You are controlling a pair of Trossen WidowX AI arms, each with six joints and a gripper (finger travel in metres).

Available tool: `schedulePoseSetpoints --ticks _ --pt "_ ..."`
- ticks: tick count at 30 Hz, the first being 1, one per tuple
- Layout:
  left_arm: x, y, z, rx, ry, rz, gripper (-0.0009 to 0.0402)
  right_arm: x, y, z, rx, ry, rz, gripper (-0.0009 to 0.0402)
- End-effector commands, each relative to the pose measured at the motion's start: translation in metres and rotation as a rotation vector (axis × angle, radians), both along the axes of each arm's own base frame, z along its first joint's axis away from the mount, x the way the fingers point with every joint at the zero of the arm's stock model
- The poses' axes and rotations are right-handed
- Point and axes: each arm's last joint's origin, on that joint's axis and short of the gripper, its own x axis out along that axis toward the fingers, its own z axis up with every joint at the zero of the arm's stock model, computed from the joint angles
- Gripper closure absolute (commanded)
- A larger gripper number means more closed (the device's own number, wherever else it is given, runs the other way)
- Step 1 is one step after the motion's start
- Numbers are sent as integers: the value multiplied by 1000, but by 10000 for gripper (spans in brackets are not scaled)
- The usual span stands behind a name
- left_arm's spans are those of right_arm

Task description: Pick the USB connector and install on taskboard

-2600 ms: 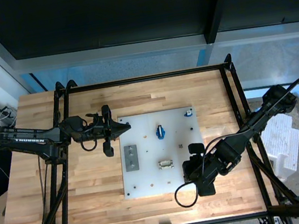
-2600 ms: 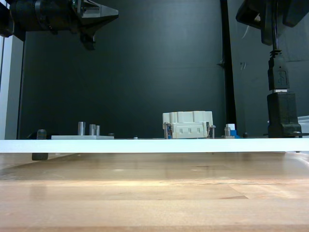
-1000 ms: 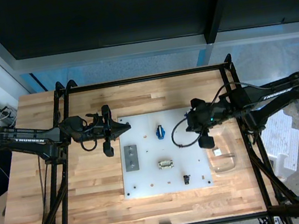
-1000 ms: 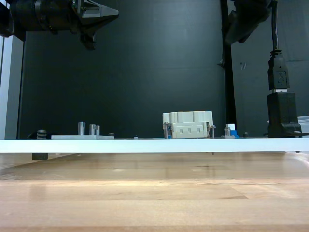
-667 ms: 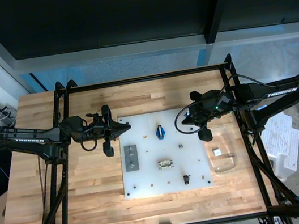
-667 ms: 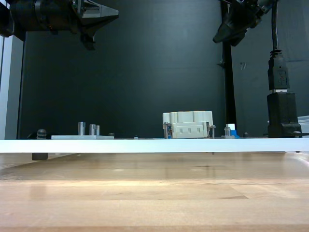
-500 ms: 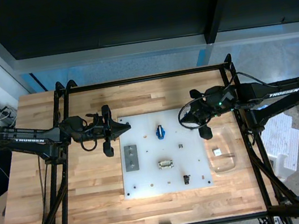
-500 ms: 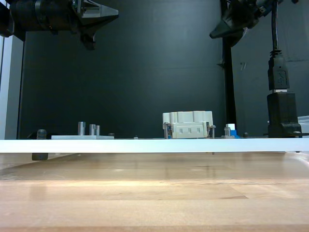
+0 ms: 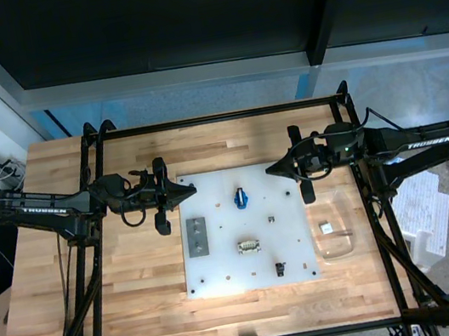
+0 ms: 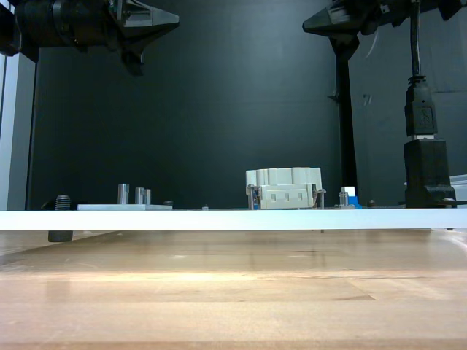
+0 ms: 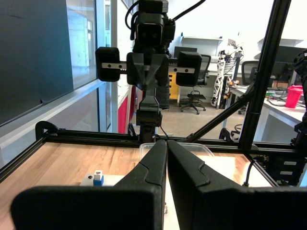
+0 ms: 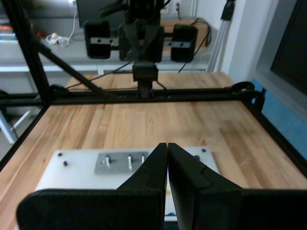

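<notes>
Left gripper, right gripper aloft; black connector

You have the taskboard, a flat white square plate, lying on the wooden table. Its far corners sit under the closed left gripper and the closed right gripper. It carries 1 grey block, 1 blue part and 1 silvery multi-pin connector. Your USB connector, tiny and black, sits on the board's near right part.
</notes>
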Motion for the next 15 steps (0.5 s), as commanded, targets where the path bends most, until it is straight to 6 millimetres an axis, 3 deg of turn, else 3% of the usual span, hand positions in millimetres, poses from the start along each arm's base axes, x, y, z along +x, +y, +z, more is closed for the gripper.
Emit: schedulePoseSetpoints --ticks 1,15 --pt "0 0 0 0 0 0 393 0 -3 -3 12 -46 17 393" --pt "0 0 0 0 0 0 393 -3 -7 -17 29 -185 1 393"
